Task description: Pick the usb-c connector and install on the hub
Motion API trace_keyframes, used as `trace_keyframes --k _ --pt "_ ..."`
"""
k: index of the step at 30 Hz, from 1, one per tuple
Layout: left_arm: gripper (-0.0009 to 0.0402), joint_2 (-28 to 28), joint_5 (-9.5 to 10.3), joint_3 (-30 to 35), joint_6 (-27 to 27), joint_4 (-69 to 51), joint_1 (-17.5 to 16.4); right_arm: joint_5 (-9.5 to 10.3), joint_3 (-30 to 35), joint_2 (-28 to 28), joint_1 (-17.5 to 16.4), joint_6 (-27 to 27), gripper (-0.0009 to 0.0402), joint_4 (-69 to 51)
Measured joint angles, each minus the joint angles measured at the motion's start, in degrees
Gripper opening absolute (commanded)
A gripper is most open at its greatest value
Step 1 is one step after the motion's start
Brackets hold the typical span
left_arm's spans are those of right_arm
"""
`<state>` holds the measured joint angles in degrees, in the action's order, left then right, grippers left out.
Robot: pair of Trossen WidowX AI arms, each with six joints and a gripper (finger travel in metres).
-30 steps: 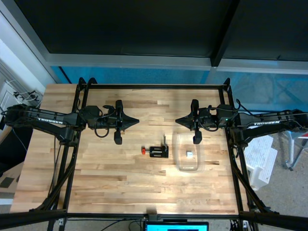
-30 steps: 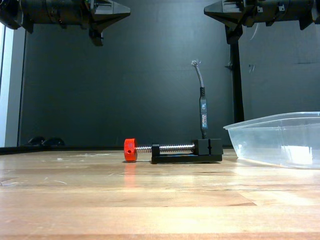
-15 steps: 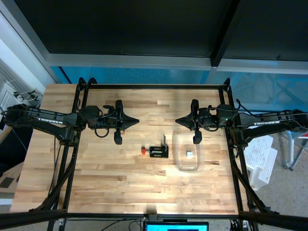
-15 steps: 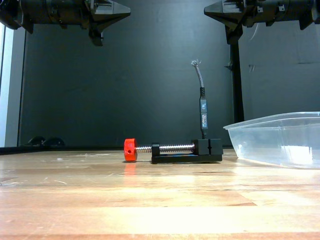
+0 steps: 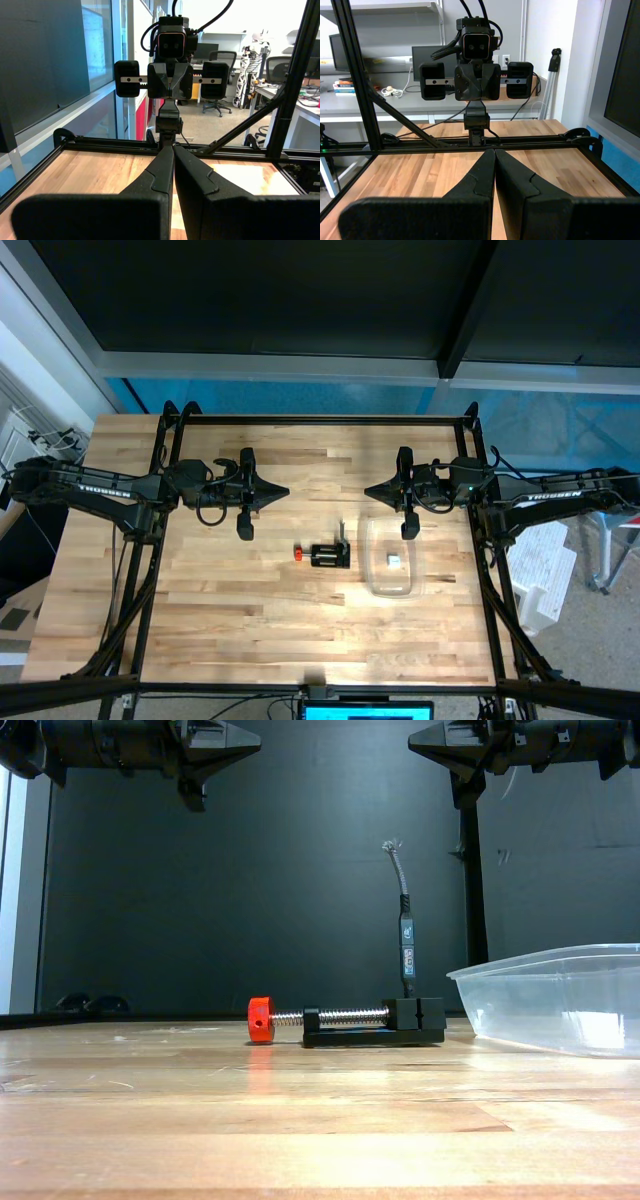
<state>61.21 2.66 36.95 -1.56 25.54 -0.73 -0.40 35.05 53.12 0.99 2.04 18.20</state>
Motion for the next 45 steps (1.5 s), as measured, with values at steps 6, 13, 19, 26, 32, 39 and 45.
trace_keyframes --k 6,13,19,26,32,39,45 --pt "0.0000 0.00 0.00 0.00 0.00 -0.02 0.00 0.00 0.00 0.00 0.00 0.00 0.0000 -0.02" --pt "0.0000 0.00 0.00 0.00 0.02 -0.02 0.00 0.00 0.00 0.00 0.00 0.00 0.0000 -0.04" --pt "0.0000 0.00 0.02 0.00 0.00 0.00 0.00 0.00 0.00 0.00 0.00 0.00 0.0000 -0.22" --pt "0.0000 0.00 0.00 0.00 0.00 0.00 0.00 0.00 0.02 0.00 0.00 0.00 0.0000 -1.66" --pt "0.0000 0.00 0.00 0.00 0.02 0.00 0.00 0.00 0.02 0.00 0.00 0.00 0.0000 -1.70" --pt "0.0000 0.00 0.00 0.00 0.02 -0.02 0.00 0.00 0.02 0.00 0.00 0.00 0.0000 -1.70" --pt "0.0000 0.00 0.00 0.00 0.00 -0.02 0.00 0.00 0.02 0.00 0.00 0.00 0.0000 -1.70"
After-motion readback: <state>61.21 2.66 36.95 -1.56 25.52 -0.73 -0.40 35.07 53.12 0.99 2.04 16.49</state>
